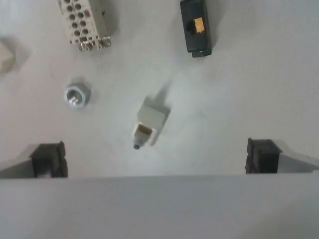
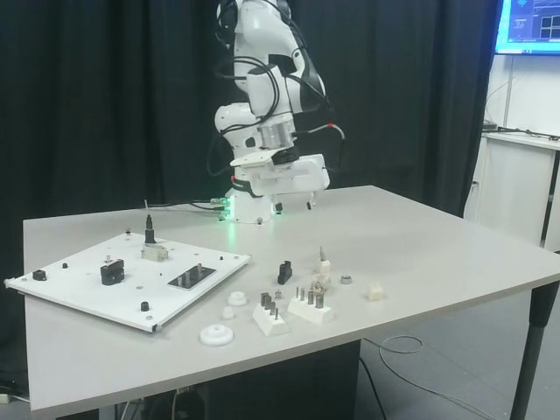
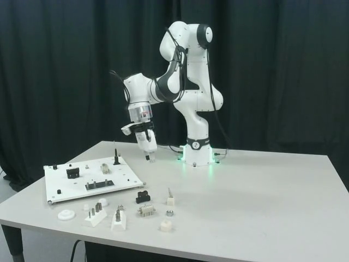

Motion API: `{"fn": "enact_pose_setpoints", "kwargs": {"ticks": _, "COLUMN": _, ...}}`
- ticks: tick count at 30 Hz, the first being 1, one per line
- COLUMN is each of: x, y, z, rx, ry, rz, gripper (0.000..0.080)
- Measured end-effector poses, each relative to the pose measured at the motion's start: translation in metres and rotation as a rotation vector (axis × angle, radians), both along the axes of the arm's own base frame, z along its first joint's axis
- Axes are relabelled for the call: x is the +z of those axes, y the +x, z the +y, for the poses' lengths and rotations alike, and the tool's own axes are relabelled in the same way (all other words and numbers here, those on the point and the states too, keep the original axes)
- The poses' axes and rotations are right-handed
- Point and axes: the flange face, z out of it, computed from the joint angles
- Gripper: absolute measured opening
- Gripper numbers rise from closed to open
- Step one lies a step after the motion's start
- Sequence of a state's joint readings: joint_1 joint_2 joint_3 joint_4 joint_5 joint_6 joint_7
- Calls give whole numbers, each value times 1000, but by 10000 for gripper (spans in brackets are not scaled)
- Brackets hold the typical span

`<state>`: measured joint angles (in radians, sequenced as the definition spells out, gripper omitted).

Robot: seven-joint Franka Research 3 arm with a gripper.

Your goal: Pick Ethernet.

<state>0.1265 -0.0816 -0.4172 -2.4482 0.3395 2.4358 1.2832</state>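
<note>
Two black fingertips frame the wrist view, spread wide with nothing between them, and the gripper (image 1: 155, 158) hangs well above the table (image 1: 249, 89). We see the white Ethernet connector (image 1: 148, 123) lying on the bare table roughly midway under the fingers, its body turned at a slant to them. We judge that a straight descent could catch it corner-first and skid it away. A grey nut (image 1: 77, 95) lies near it, a white multi-pin connector (image 1: 83, 22) and a black switch part (image 1: 195, 26) farther off; none touches it, so the fingers have room on both sides.

From the first room view, we place the Ethernet connector (image 2: 323, 261) in the loose cluster near the table's front edge, right of the white board (image 2: 122, 276). The nut (image 2: 346, 280) and the white pin holders (image 2: 311, 306) crowd its near side; a drifting approach could knock them. The gripper (image 2: 278, 184) is well apart, high and farther back.

In the second room view, we find the connector (image 3: 170, 200) far from every table edge, with open table to its right and behind. The gripper (image 3: 147, 153) hovers high, left of the arm's base (image 3: 197, 155).
</note>
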Motion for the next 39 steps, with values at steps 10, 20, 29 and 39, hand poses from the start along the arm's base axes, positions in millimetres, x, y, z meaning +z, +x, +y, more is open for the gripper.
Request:
{"fn": "enact_pose_setpoints", "kwargs": {"ticks": 10, "x": -13, "y": 8, "z": 17, "rx": -158, "ry": 5, "rz": 47, "gripper": 800}}
{"fn": "enact_pose_setpoints", "kwargs": {"ticks": 20, "x": -30, "y": 15, "z": 38, "rx": -328, "ry": 14, "rz": 110, "gripper": 800}}
{"fn": "enact_pose_setpoints", "kwargs": {"ticks": 29, "x": -44, "y": 18, "z": 46, "rx": -388, "ry": 4, "rz": 128, "gripper": 800}}
{"fn": "enact_pose_setpoints", "kwargs": {"ticks": 39, "x": -59, "y": 19, "z": 53, "rx": -294, "ry": -29, "rz": 134, "gripper": 800}}
